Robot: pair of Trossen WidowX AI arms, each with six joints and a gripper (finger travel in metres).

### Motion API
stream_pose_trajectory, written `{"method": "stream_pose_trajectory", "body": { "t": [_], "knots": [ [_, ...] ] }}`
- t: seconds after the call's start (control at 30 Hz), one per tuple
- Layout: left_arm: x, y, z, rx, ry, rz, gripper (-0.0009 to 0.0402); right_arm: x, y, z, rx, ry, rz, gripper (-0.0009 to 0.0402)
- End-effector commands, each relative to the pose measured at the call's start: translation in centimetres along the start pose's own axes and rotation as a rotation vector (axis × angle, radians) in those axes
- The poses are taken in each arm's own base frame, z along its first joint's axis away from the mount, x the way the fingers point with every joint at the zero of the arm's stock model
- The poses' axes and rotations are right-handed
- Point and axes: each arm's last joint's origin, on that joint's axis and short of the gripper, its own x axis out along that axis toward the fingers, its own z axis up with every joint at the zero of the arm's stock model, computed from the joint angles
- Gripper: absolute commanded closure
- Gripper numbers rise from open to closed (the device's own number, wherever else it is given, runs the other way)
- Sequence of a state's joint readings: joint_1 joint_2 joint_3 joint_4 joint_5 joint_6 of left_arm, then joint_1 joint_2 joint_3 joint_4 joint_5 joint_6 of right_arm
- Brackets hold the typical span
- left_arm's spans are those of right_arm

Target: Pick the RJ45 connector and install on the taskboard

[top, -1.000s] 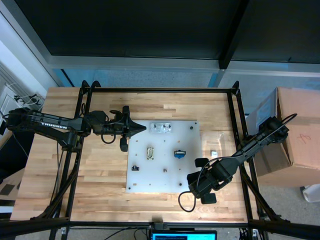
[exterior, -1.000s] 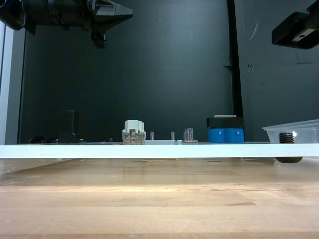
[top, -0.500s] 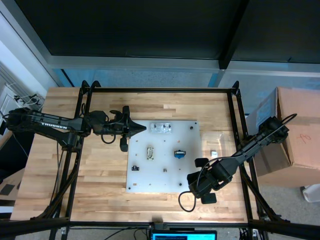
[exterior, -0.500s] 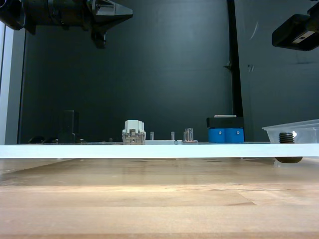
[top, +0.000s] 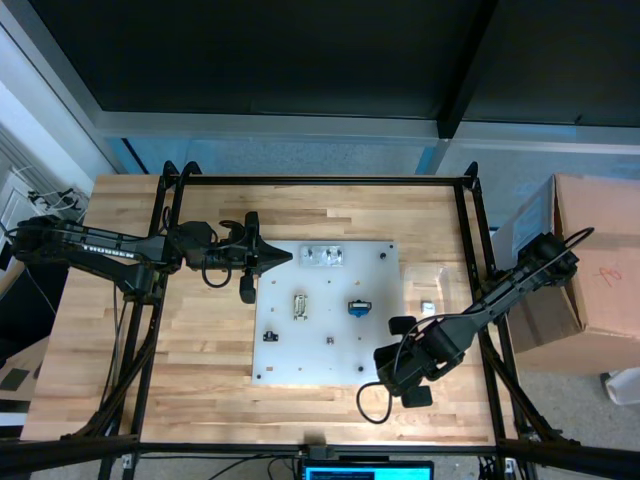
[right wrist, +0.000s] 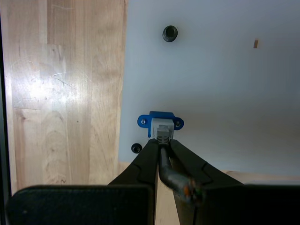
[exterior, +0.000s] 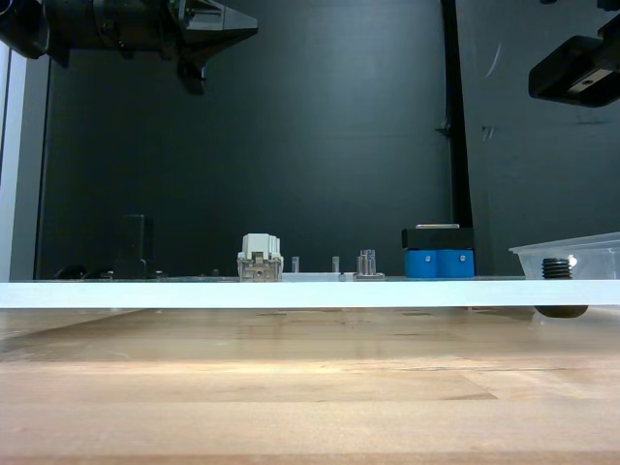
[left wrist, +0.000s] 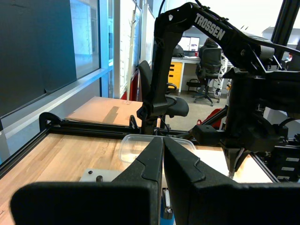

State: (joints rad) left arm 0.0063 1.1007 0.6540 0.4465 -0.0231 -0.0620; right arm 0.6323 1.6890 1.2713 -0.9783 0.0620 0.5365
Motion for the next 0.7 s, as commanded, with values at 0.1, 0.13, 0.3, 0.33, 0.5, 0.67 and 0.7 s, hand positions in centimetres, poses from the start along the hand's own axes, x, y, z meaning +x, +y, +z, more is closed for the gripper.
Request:
{"method": "stream_pose_trajectory", "body": {
  "t": [0.1, 0.13, 0.3, 0.33, 0.5, 0.67, 0.7],
  "knots": [
    [0.01, 0.01, 0.02, 0.000, -0.001, 0.000, 0.0393, 1.29, -0.06, -0.18, -0.009, 0.010, -0.001, 0.0393],
    [0.01, 0.01, 0.02, 0.000, -0.002, 0.000, 0.0393, 1.47, -0.07, -0.25, -0.008, 0.011, 0.002, 0.0393],
    [0.01, 0.01, 0.02, 0.000, -0.001, 0.000, 0.0393, 1.42, -0.04, -0.21, -0.009, 0.010, 0.006, 0.0393],
    [0.01, 0.01, 0.01, 0.000, -0.001, 0.000, 0.0393, 1.33, -0.03, -0.18, -0.009, 0.010, 0.006, 0.0393],
    [0.01, 0.01, 0.01, 0.000, 0.000, 0.000, 0.0393, 1.08, 0.04, -0.05, -0.012, 0.001, 0.011, 0.0387],
    [0.01, 0.01, 0.01, 0.000, -0.001, 0.000, 0.0393, 0.78, 0.10, 0.11, -0.010, -0.010, 0.017, 0.0357],
    [0.01, 0.01, 0.01, 0.000, 0.000, 0.000, 0.0393, 0.68, 0.11, 0.11, -0.010, -0.013, 0.019, 0.0350]
  ]
}}
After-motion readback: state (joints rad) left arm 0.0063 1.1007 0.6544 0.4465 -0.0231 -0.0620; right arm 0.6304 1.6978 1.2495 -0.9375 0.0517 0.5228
